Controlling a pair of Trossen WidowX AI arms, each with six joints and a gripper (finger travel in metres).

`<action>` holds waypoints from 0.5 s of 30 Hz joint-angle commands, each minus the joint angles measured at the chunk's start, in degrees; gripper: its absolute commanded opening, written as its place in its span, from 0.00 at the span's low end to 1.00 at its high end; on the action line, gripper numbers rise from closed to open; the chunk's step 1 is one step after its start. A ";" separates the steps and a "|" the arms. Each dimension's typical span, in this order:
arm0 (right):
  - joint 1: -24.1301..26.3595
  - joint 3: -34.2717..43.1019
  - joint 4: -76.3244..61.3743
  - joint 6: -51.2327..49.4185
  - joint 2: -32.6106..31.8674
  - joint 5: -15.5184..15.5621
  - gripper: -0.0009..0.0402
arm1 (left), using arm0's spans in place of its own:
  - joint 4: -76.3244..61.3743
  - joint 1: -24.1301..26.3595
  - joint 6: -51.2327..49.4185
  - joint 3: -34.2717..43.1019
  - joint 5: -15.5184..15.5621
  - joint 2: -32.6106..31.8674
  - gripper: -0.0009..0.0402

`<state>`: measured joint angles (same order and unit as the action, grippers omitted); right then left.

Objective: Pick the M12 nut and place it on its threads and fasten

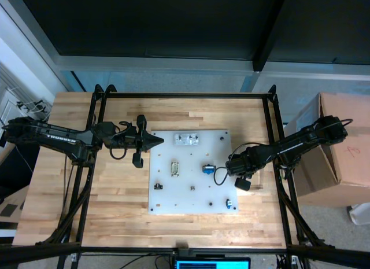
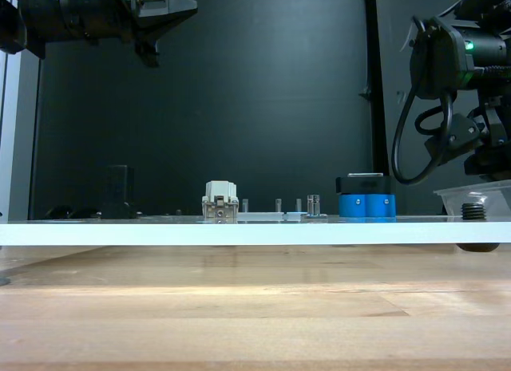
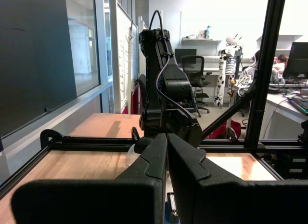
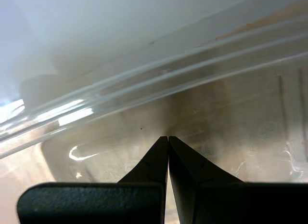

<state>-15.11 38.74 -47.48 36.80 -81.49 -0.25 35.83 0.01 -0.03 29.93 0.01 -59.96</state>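
Where the M12 nut lies cannot be told: no view shows a silver piece clearly. Its stud (image 2: pixel 474 211) shows bare black ribs in the low view and stands on the white board (image 1: pixel 173 199), nearer the table's near edge than the right gripper (image 4: pixel 168 137). That gripper points down into the clear tray (image 4: pixel 144 79) just off the board's right edge. Its fingers (image 4: pixel 192 171) are pressed together tip to tip, with only the tray floor visible past them. A blue block (image 2: pixel 365 205) sits on the board to that gripper's left. Well apart, across the board, the left gripper (image 3: pixel 166 136) hangs high over the board's far left edge, its fingers (image 3: pixel 187 161) closed against each other and holding nothing.
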 commanded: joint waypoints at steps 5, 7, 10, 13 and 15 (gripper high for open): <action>-2.16 0.09 1.44 -0.11 0.07 0.44 0.02 | 0.02 0.00 0.00 0.02 0.00 -0.02 0.02; -2.40 0.09 1.42 0.04 0.15 0.44 0.02 | 0.02 0.00 0.00 0.02 0.00 -0.02 0.02; -2.49 0.09 1.46 0.04 0.52 0.42 0.02 | 0.02 0.00 0.02 0.02 0.00 -0.04 0.02; -2.56 1.07 0.17 0.02 0.79 0.28 0.02 | 0.02 -0.02 0.02 0.02 0.00 -0.02 0.02; -2.54 2.10 -1.22 -0.02 1.05 -0.11 0.02 | 0.02 0.00 0.02 0.02 0.00 -0.02 0.02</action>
<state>-17.65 40.12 -47.64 36.77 -80.68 0.19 35.83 0.01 -0.03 29.93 0.01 -59.96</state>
